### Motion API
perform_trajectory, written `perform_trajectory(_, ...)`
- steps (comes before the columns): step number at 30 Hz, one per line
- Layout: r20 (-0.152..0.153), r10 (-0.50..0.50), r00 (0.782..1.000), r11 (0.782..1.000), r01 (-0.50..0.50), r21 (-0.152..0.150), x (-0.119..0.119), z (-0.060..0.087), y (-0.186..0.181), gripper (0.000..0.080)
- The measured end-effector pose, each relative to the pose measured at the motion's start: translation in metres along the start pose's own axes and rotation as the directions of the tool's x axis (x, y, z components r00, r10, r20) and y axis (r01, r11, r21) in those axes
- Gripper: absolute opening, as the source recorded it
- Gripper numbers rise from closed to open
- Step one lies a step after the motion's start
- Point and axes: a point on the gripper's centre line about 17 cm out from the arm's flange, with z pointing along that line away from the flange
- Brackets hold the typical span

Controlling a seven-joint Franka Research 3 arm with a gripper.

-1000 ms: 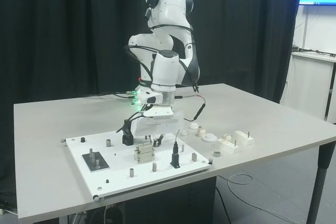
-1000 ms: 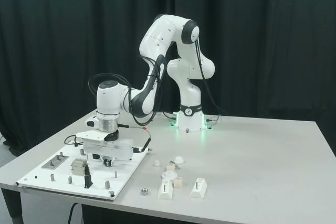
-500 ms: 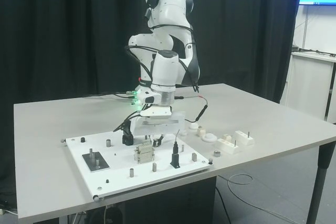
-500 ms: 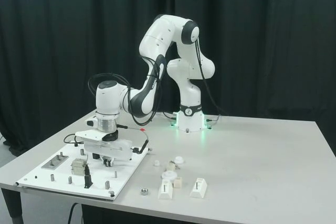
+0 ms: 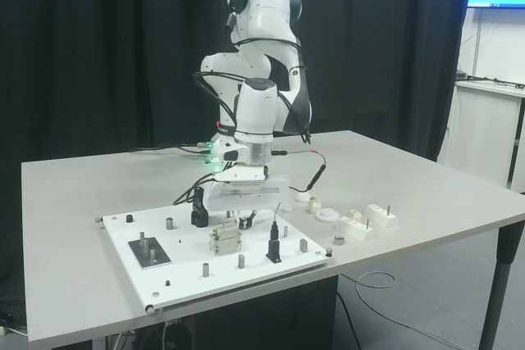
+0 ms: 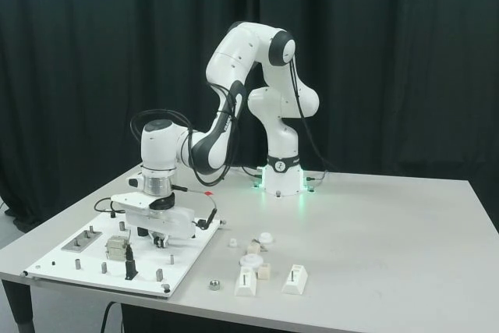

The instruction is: Insert BNC.

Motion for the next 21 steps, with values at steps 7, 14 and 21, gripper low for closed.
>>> perform_trajectory(7,0.007,0.043,0.999,0.999,-0.043,0.002,0.0002,0.0002,-0.0002,0.0129)
perform_trajectory(14,0.009,0.098,0.995,0.995,-0.098,0.002,0.0007,0.0,-0.0003,0.0129)
perform_trajectory(21,0.017,0.133,0.991,0.991,-0.133,0.004,0.0009,-0.0002,-0.0003,0.0126)
